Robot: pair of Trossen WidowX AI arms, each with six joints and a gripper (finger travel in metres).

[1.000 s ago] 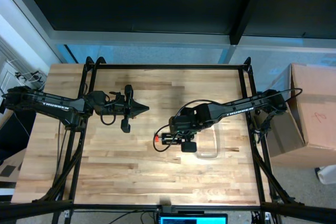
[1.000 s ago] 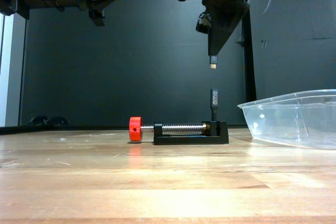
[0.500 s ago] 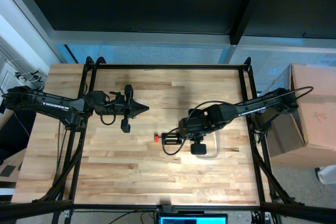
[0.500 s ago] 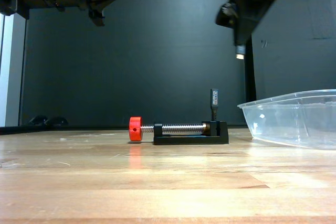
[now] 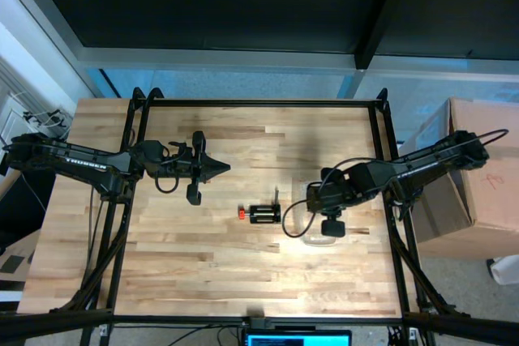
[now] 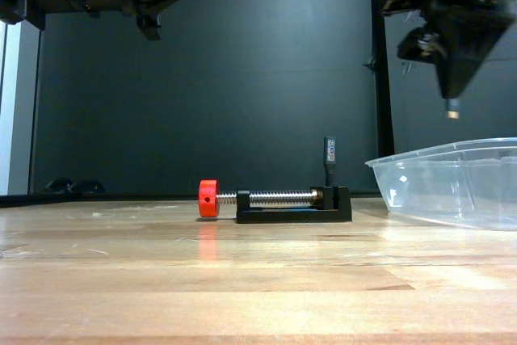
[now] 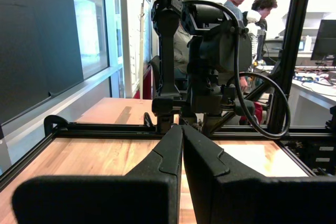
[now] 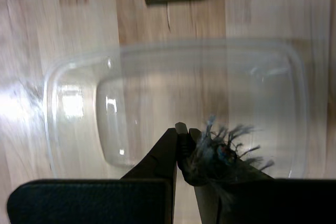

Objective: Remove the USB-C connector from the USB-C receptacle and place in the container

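The USB-C connector is clear of its seat and hangs tip-down from my right gripper, which is shut on it above the clear plastic container. In the right wrist view the connector sits between the shut fingers over the container, trailing a frayed cable. The empty black receptacle stands upright in a small vise with a red knob, left of the container. My left gripper hovers shut and holds nothing, high over the table's left half, its fingers pressed together.
The vise lies mid-table, just left of the container. A black frame rail runs around the table. A cardboard box stands off the right edge. Two people show beyond the table in the left wrist view.
My right gripper has carried the connector to the right, from above the receptacle to over the container, and somewhat lower. The left arm has not moved.
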